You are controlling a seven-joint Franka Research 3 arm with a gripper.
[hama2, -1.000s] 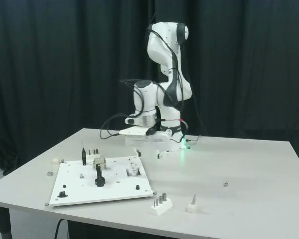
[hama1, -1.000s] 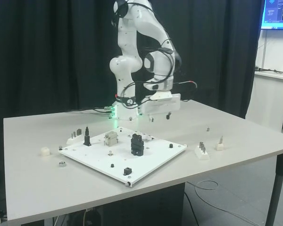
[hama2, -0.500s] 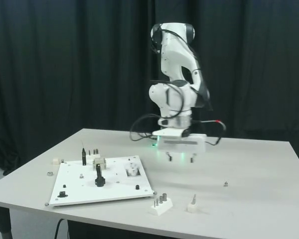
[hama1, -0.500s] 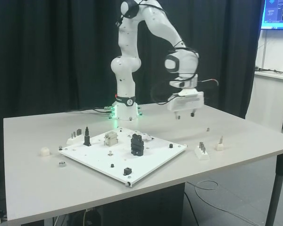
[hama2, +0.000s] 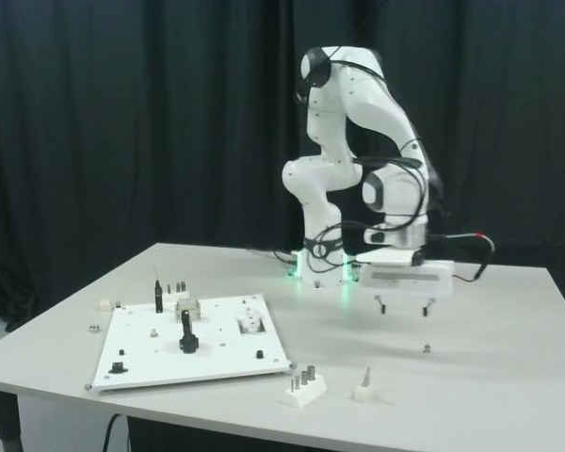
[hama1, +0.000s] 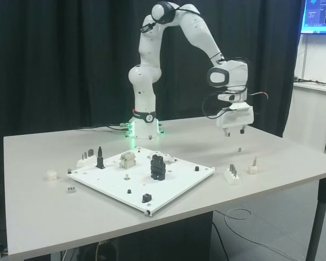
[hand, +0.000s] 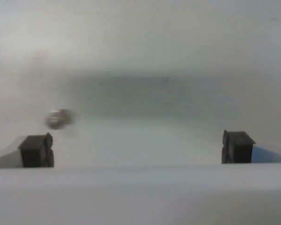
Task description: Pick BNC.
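Tool (hama2: 403, 308) hovers with fingers spread, empty, above bare worktop (hama2: 490, 330); BNC (hama2: 427, 348) lies at 5 o'clock below

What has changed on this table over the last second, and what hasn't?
The arm swung its gripper away from the white board, out over bare table near the small loose part. Fingers wide open, holding nothing. The board's parts and the two white holders did not move.

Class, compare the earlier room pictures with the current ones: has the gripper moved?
Yes. The gripper has swung away from above the white board, across the grey table, and now hangs over the small part lying alone there.
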